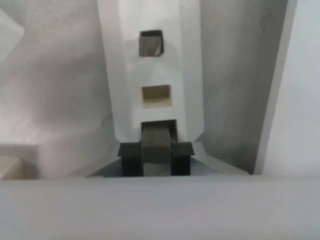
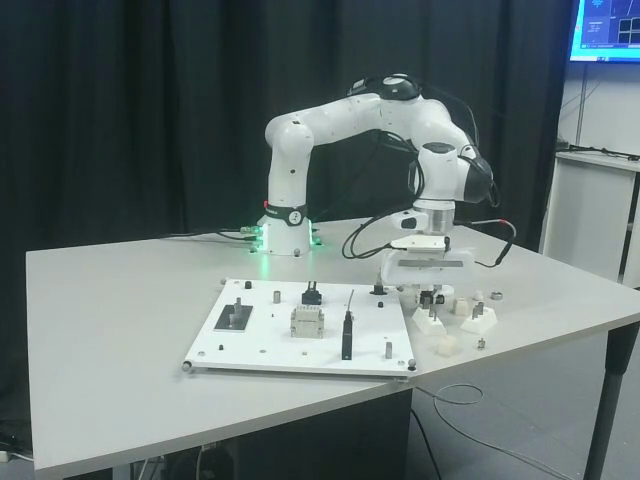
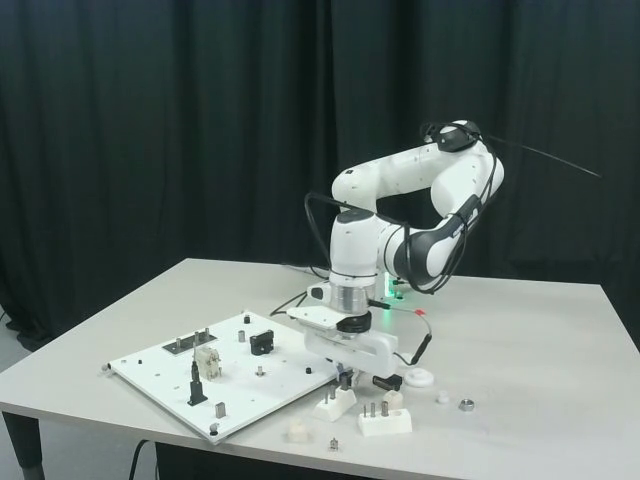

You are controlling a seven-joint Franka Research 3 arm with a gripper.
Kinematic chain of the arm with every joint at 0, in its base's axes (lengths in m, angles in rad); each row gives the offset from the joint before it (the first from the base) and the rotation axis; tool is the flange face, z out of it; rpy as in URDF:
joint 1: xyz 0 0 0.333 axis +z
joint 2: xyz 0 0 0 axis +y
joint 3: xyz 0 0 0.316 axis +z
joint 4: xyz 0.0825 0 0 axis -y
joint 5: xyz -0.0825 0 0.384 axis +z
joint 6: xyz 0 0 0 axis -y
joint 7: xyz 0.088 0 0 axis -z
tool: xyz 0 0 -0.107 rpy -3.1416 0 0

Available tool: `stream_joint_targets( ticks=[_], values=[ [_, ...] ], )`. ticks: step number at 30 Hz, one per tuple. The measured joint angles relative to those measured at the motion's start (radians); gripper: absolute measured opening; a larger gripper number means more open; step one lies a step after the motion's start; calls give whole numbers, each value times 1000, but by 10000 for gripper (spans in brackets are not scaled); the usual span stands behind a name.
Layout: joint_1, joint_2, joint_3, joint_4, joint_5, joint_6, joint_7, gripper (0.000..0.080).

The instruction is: Pick square peg 3.

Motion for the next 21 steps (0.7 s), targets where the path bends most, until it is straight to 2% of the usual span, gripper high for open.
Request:
stream_joint_targets(
  ticks=[12,21],
  values=[
    [0,-3,-13,5,0,-18,11,116],
    [2,-3,-71,5,-43,-99,27,116]
  ],
)
